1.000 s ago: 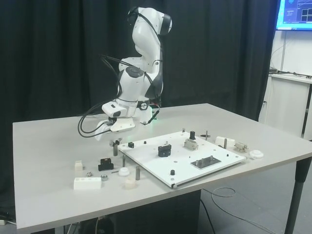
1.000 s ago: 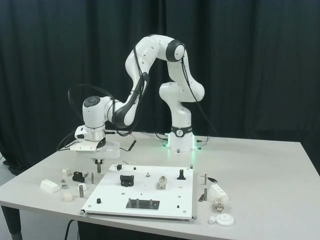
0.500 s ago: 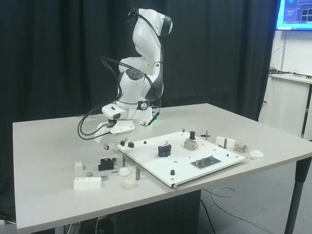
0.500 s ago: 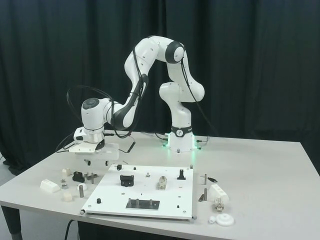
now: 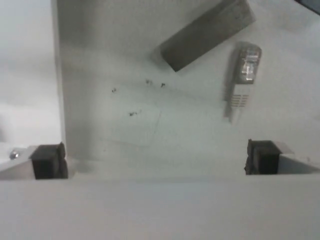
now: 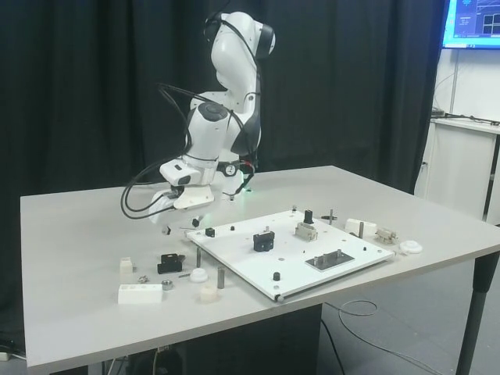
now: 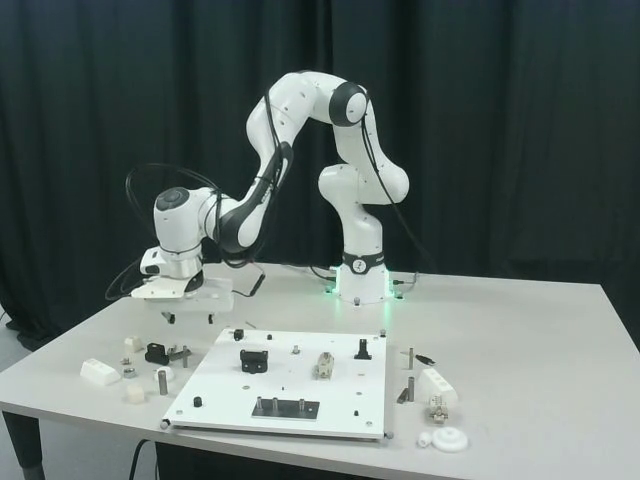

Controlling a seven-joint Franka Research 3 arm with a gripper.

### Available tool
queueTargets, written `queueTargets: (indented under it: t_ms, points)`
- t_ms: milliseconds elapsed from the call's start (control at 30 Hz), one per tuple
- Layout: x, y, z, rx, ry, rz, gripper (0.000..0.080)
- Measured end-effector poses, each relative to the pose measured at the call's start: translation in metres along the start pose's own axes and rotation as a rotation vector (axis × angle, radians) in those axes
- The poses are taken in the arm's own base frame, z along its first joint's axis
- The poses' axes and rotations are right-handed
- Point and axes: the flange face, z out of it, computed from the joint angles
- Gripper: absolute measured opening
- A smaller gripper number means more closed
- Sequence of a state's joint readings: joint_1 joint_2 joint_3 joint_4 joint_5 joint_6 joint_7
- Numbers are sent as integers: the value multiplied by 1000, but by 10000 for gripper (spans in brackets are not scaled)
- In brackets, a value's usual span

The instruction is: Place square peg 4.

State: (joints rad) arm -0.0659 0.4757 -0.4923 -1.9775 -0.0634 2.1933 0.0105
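1. Since the gripper (image 5: 155, 159) is showing its two black pads (image 5: 48, 161) spread wide with nothing between them, the release is looking done; the jaws are pinching nothing.
2. Square peg 4 (image 5: 207, 34) is lying as a grey bar on the grey table (image 6: 78, 226) below the wrist, apart from both pads. A small metal part (image 5: 244, 75) is lying just beside it, not touching.
3. Judgement: the placing is looking complete or nearly so; only the retreat is remaining. Whether the peg is sitting at its intended spot, I cannot tell.
4. In the room views the gripper (image 7: 188, 318) is hovering above the table, near the corner of the white board (image 7: 340, 395) and over the loose parts.
5. Room for moving: overhead is looking open. Sideways, the board edge and the loose small parts (image 6: 168, 263) are crowding the area, so a straight lift is seeming safest.
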Motion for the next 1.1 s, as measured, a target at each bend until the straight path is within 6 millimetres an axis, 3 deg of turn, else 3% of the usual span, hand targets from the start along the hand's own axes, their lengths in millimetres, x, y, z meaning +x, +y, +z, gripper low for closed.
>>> queueTargets:
  t_ms: [433, 1100]
  points:
    - [5, 1, -29, 34, -4, 20, 800]
    - [7, 3, -44, 77, 24, 46, 800]
